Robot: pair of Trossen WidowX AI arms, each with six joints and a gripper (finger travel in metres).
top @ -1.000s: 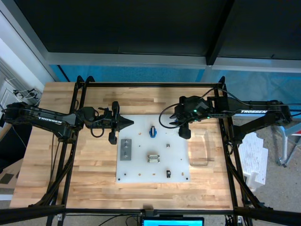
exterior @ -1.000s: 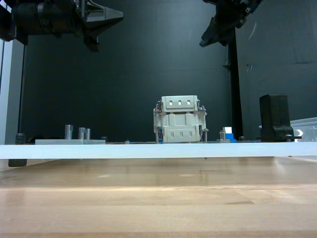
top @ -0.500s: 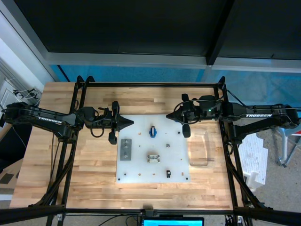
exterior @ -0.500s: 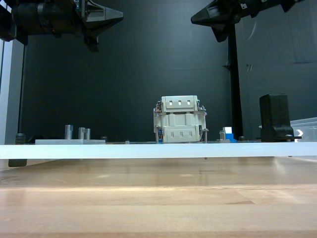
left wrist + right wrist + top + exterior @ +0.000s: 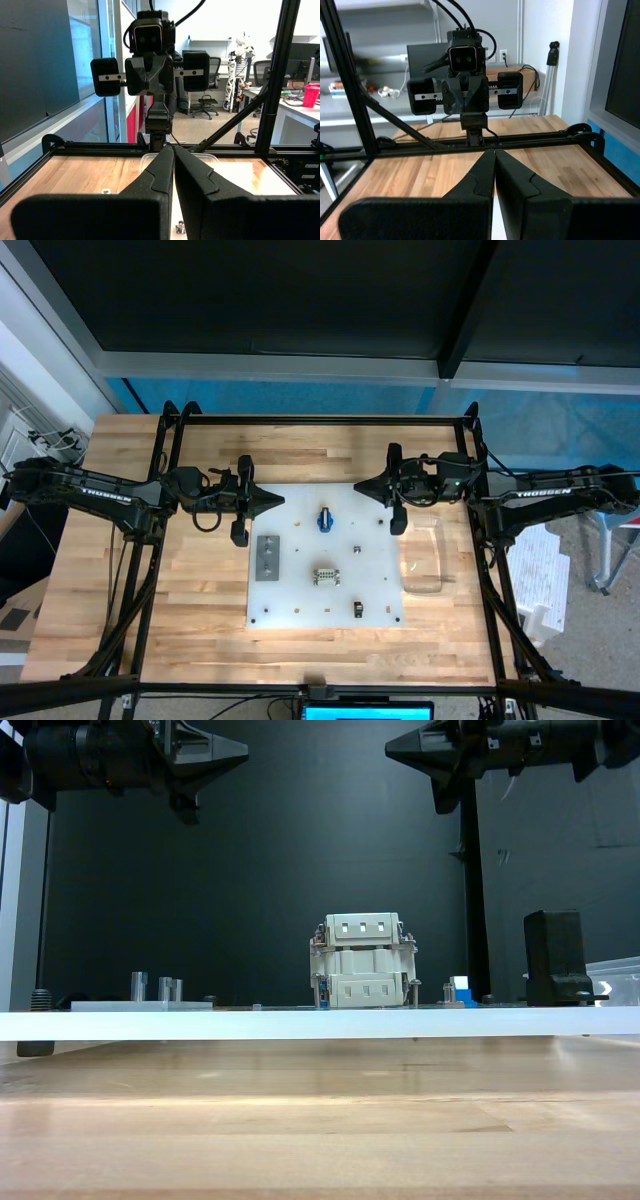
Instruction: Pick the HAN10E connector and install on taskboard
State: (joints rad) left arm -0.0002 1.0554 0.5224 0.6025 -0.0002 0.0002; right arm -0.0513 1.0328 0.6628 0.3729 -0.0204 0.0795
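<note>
While the left gripper [image 5: 281,501] and right gripper [image 5: 358,485] hang closed and empty at 10 and 1 o'clock from it, the connector [image 5: 325,577] stands mid-way on the taskboard [image 5: 290,606]; it is likely light and rigid, best pinched across its plastic sides.

High view: above the near edge of the table [image 5: 200,640], facing down and away. Distant; takes in the whole taskboard [image 5: 290,590].

Low view: table-top height at the near edge, facing level along the table. Close to the taskboard's near edge, connector [image 5: 362,963] centred.

Both share the taskboard, the connector and the gripper tips overhead.

Left wrist view: looks along the left gripper [image 5: 173,148], fingers pressed together, straight at the right arm [image 5: 150,75].

Right wrist view: looks along the right gripper [image 5: 495,150], fingers together, straight at the left arm [image 5: 465,95].

The wrist cameras face each other across the taskboard's far edge, with the left gripper high over its far left corner and the right gripper toward its far right.
</note>
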